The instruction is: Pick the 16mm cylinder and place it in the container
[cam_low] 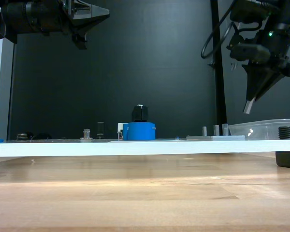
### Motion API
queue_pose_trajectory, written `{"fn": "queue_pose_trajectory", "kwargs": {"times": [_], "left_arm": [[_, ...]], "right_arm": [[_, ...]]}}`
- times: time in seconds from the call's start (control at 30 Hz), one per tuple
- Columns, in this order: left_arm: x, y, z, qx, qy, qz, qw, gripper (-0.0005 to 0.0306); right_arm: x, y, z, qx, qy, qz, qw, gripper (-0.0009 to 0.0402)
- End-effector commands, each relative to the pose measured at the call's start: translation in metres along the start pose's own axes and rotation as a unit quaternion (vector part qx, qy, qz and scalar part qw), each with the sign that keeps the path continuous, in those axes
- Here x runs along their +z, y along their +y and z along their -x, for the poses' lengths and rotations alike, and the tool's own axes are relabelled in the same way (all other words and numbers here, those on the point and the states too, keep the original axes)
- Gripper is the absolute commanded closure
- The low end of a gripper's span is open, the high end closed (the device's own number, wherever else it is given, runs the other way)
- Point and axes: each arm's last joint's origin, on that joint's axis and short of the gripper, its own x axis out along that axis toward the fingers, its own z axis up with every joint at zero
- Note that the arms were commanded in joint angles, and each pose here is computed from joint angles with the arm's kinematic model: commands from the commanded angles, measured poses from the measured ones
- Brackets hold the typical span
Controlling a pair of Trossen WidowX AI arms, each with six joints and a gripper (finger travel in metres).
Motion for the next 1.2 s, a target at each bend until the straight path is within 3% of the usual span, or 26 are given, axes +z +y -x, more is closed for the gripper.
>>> {"fn": "queue_pose_trajectory", "kwargs": {"times": [0.03, 0.53, 0.87, 1.1, 1.2], "left_arm": [[0.0, 0.0, 0.0, 0.0, 0.0, 0.0, 1.0, 0.03], [0.0, 0.0, 0.0, 0.0, 0.0, 0.0, 1.0, 0.03], [0.0, 0.0, 0.0, 0.0, 0.0, 0.0, 1.0, 0.03], [0.0, 0.0, 0.0, 0.0, 0.0, 0.0, 1.0, 0.03], [0.0, 0.0, 0.0, 0.0, 0.0, 0.0, 1.0, 0.03]], "right_arm": [[-0.002, -0.003, -0.003, -0.014, -0.013, -0.029, 0.999, 0.0393], [-0.015, -0.012, -0.019, -0.047, -0.009, -0.062, 0.997, 0.0393], [-0.027, -0.016, -0.036, -0.049, -0.008, -0.074, 0.996, 0.0393], [-0.035, -0.017, -0.049, -0.033, -0.016, -0.081, 0.996, 0.0393], [-0.037, -0.017, -0.053, -0.036, -0.017, -0.079, 0.996, 0.0393]]}}
